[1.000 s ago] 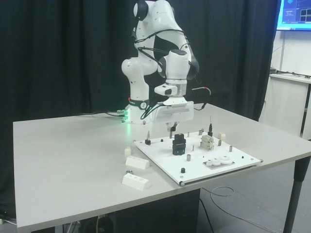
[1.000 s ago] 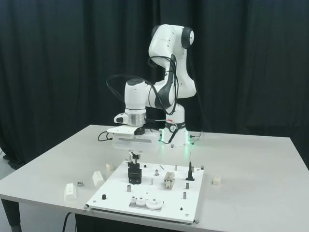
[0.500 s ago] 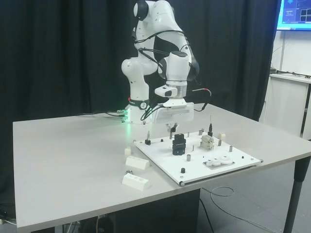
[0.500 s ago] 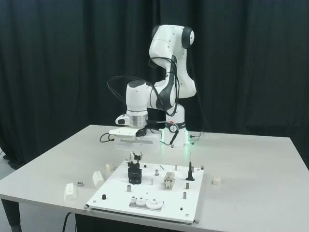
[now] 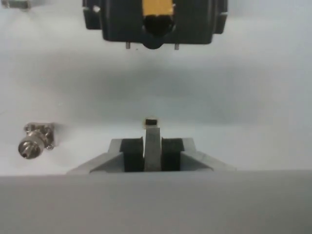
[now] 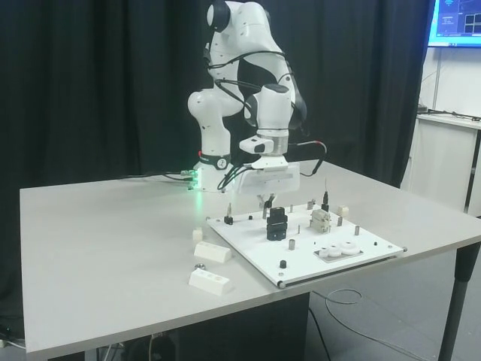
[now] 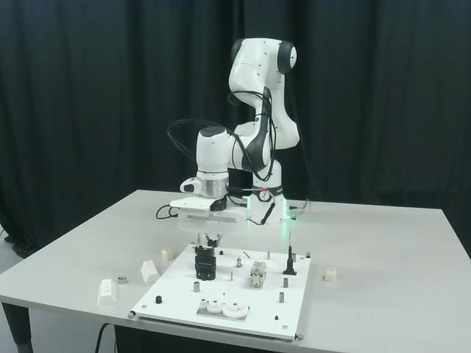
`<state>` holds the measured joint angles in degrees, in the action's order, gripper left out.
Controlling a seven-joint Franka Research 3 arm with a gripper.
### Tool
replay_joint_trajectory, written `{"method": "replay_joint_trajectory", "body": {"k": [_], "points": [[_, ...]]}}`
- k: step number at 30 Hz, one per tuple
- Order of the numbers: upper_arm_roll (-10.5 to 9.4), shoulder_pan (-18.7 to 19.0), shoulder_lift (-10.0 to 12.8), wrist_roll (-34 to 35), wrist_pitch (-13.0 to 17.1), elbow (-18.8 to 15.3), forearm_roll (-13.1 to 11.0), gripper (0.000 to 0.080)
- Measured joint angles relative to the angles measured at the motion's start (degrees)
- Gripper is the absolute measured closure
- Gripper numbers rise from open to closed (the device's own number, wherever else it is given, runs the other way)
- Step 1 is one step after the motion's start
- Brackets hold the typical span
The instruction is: Insert square peg 2.
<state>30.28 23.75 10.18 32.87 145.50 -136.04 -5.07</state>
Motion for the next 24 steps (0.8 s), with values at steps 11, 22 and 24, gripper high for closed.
{"method": "replay_joint_trajectory", "body": {"k": [11, 22, 24], "points": [[-1.12, 0.0, 0.3, 1.6, 1.5, -1.0, 0.0, 0.0729], [-1.25, 0.0, 0.7, 2.4, 1.7, -1.2, 0.0, 0.0729], [-1.25, 0.0, 0.7, 2.5, 1.7, -1.2, 0.0, 0.0729]]}}
